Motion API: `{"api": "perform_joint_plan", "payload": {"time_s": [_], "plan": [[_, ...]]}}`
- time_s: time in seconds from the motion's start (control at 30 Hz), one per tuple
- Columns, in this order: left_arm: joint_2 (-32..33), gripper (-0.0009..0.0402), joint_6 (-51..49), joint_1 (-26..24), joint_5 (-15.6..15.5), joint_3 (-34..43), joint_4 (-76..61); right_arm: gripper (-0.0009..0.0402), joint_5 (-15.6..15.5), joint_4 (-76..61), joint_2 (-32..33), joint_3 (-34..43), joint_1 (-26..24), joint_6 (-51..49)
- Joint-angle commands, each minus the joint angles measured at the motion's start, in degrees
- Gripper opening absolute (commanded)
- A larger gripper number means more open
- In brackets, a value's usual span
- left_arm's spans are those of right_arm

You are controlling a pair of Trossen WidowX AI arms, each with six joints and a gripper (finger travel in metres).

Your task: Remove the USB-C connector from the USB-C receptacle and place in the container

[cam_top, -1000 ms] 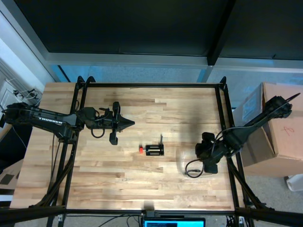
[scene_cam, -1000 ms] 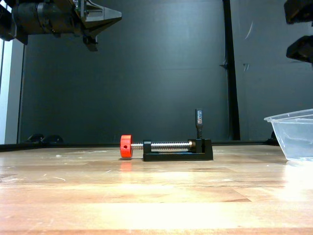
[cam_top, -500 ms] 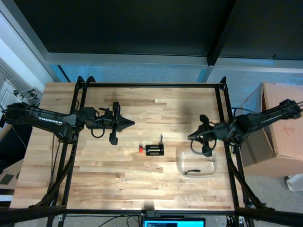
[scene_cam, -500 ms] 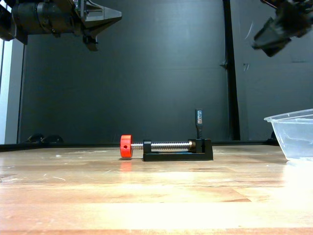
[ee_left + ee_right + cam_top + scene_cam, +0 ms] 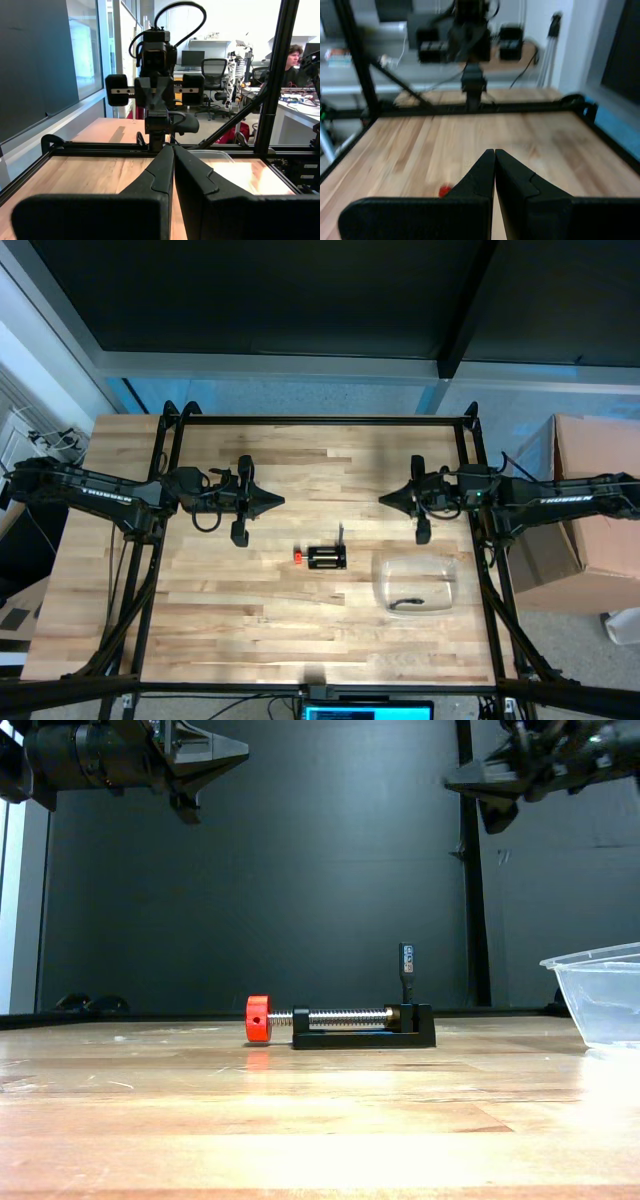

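**Both pincers pressed together and empty; plug lies in the tub**

The right pincer (image 5: 384, 501) hangs high over the table (image 5: 240, 605) with its fingers pressed together and nothing between them; its own camera shows the two tips meeting (image 5: 494, 152). It points inward, toward the left arm.

The plug (image 5: 405, 602) is well apart from that pincer. It lies free on the floor of the clear tub (image 5: 381, 571), a small dark curved shape, touched by neither arm. The tub stands on the table below the right pincer and off toward the near edge; seen from table height, its rim (image 5: 592, 960) sits far beneath the pincer's tips (image 5: 450, 786).

The socket (image 5: 406, 964) stands upright with nothing plugged into it, at the end of a small black clamp (image 5: 365, 1026) away from the clamp's red knob (image 5: 258, 1018). From above, the clamp (image 5: 326, 558) lies between the two pincers' tips and nearer the near edge than either. The right wrist camera catches the knob (image 5: 444, 190) just beside its fingers, blurred.

The left pincer (image 5: 279, 501) hovers at like height opposite the right one, tip facing tip, well apart. Its fingers are also pressed together (image 5: 173, 149) and hold nothing. From table height it shows high above the knob's side of the clamp (image 5: 243, 756).

A black frame (image 5: 320, 421) rims the table. Behind the right arm stands a cardboard box (image 5: 590, 530).
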Motion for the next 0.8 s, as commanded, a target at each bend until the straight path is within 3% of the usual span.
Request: {"api": "perform_joint_plan", "payload": {"time_s": [0.03,0.43,0.8], "plan": [[0.0,0.0,0.0,0.02,0.0,0.02,0.02,0.0,-1.07,6.47,2.6,-0.72,-1.27,-0.04],[0.0,0.0,0.0,0.02,0.0,0.02,0.02,0.0,-3.82,18.1,11.56,0.17,-3.63,1.38],[0.0,0.0,0.0,0.0,0.0,0.02,0.02,0.0,-3.85,18.21,12.39,0.83,-3.61,2.47]]}}
